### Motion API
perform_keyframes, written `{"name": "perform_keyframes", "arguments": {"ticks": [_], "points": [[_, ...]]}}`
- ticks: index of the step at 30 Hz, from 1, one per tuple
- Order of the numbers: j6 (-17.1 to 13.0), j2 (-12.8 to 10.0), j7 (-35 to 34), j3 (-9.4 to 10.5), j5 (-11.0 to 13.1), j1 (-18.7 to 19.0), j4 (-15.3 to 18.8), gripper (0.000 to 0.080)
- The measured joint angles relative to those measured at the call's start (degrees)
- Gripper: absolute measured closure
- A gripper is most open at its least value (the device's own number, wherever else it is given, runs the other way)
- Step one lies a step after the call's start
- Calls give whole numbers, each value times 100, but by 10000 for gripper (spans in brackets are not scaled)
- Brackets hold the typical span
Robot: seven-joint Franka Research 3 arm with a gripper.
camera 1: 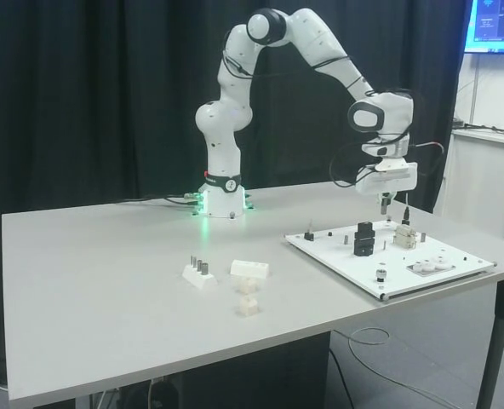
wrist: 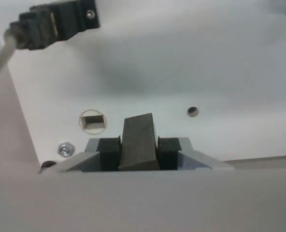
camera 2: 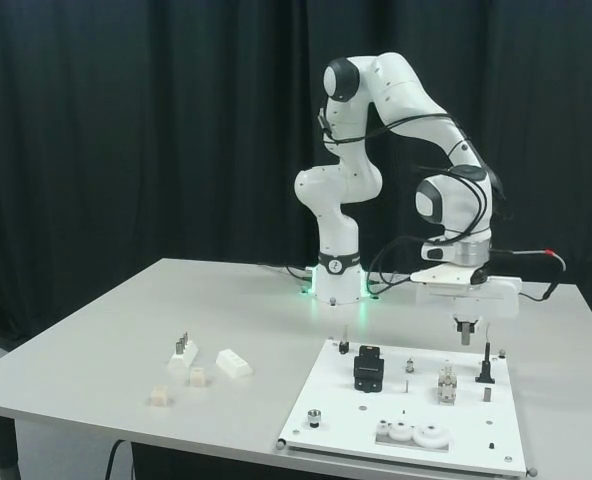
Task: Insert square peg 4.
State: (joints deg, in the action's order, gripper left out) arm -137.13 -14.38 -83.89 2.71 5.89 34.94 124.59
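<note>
The white arm (camera 2: 376,110) arched up from its base and bent down, wrist vertical; the gripper (camera 2: 465,336) pointed straight down, its fingers (wrist: 110,151) closed on a peg.

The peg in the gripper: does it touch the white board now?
Apart. In the second room view the gripper holds the peg with empty space plainly visible between its lower end and the white board.

I stand in a robotics lab: black curtains (camera 2: 156,120) behind, my base bolted to a grey table (camera 1: 107,281), white task board (camera 2: 326,420) before me.
</note>
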Motion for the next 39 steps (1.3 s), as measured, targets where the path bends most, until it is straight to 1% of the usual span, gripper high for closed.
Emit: {"name": "perform_keyframes", "arguments": {"ticks": [7, 15, 26, 39], "points": [[33, -187, -4, 2, 19, 130, -141, 644], [49, -340, -36, 2, 19, 302, -238, 644], [49, -488, -43, -11, 5, 369, -354, 644], [49, -581, -82, -29, -18, 369, -423, 644]]}}
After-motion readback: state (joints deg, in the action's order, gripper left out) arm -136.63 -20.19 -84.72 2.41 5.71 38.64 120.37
